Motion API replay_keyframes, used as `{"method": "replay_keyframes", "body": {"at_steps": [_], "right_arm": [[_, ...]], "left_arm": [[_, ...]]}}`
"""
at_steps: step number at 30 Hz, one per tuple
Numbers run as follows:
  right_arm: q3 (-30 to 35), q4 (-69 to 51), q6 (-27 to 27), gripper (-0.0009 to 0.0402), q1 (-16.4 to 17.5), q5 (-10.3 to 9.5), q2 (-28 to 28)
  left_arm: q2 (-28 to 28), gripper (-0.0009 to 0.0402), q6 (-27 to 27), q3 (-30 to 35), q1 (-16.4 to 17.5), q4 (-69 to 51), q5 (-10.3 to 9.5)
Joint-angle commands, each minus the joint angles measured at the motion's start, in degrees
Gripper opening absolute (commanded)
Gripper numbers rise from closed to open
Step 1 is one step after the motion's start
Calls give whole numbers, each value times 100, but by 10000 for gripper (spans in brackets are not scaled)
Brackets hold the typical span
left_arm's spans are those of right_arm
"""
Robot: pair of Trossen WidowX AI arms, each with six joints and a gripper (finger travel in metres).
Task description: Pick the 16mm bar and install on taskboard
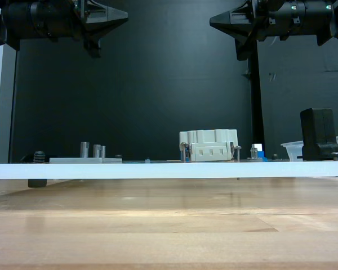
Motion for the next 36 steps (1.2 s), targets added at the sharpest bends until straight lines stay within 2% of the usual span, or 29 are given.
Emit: {"method": "replay_keyframes", "body": {"at_steps": [1, 15, 18, 19, 36], "right_arm": [[2, 2, 2, 0, 0, -2, 0], [4, 4, 0, 0, 0, -4, 0], [11, 2, 7, 0, 0, -125, -2], [37, -46, 9, 0, 2, -109, -2], [1434, -3934, -160, 0, -4, -103, 0]], "left_arm": [[0, 0, 0, 0, 2, 0, 0], [0, 0, 0, 0, 0, 0, 0], [0, 0, 0, 0, 2, 0, 0], [0, 0, 0, 0, 0, 0, 0], [0, 0, 0, 0, 0, 0, 0]]}}
